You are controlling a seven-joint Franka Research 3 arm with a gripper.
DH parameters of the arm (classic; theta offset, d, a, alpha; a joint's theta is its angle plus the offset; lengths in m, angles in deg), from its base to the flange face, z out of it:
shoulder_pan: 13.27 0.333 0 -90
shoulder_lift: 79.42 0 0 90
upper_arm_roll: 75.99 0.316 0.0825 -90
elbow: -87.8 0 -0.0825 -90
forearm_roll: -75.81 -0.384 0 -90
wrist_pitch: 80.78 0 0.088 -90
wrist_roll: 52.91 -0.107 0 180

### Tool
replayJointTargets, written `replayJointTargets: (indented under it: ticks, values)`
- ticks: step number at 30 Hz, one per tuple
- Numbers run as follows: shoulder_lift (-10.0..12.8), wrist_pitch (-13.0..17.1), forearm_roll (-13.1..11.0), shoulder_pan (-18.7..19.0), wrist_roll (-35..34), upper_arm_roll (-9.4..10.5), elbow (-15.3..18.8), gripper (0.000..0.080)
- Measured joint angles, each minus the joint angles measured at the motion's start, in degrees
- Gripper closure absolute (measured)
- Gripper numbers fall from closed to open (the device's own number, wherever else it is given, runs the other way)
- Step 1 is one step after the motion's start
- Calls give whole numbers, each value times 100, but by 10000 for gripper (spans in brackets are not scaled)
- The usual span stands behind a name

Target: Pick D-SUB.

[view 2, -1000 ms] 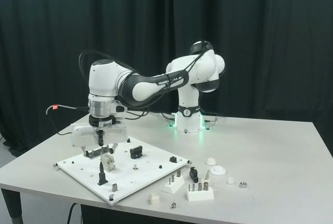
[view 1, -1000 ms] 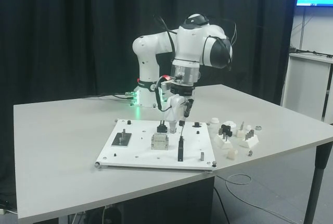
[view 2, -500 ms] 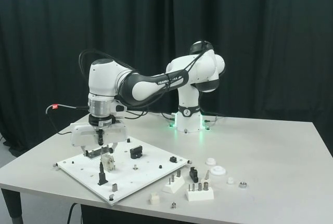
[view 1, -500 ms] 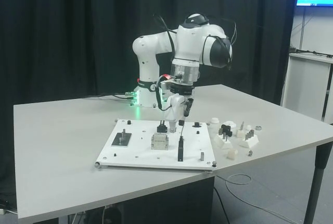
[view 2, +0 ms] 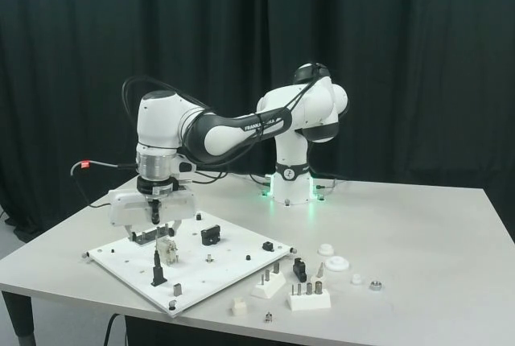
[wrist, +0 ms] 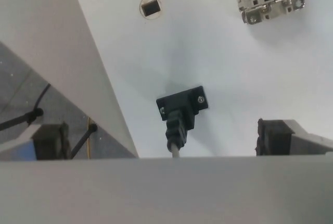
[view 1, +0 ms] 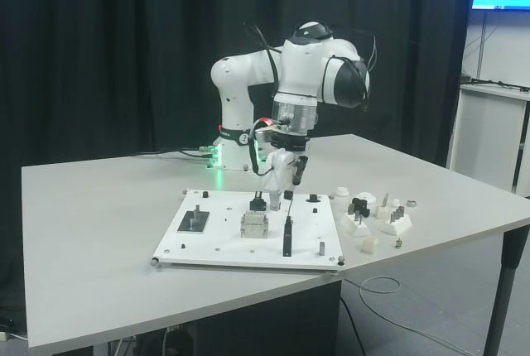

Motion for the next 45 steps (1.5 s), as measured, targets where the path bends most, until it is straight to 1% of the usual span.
replayJointTargets:
  ticks: [10, 17, 25, 32, 38, 45]
  values:
    - [0, 72, 59, 0, 52, -11, -2, 3]
    - [0, 51, 82, 14, 106, -56, -3, 3]
    - [-20, -191, 157, 127, 333, -171, -24, 3]
    - [-34, -433, 242, 317, 502, -287, -109, 3]
    - [-101, -526, 339, 492, 524, -296, -224, 3]
    - [-103, -656, 399, 696, 633, -327, -347, 3]
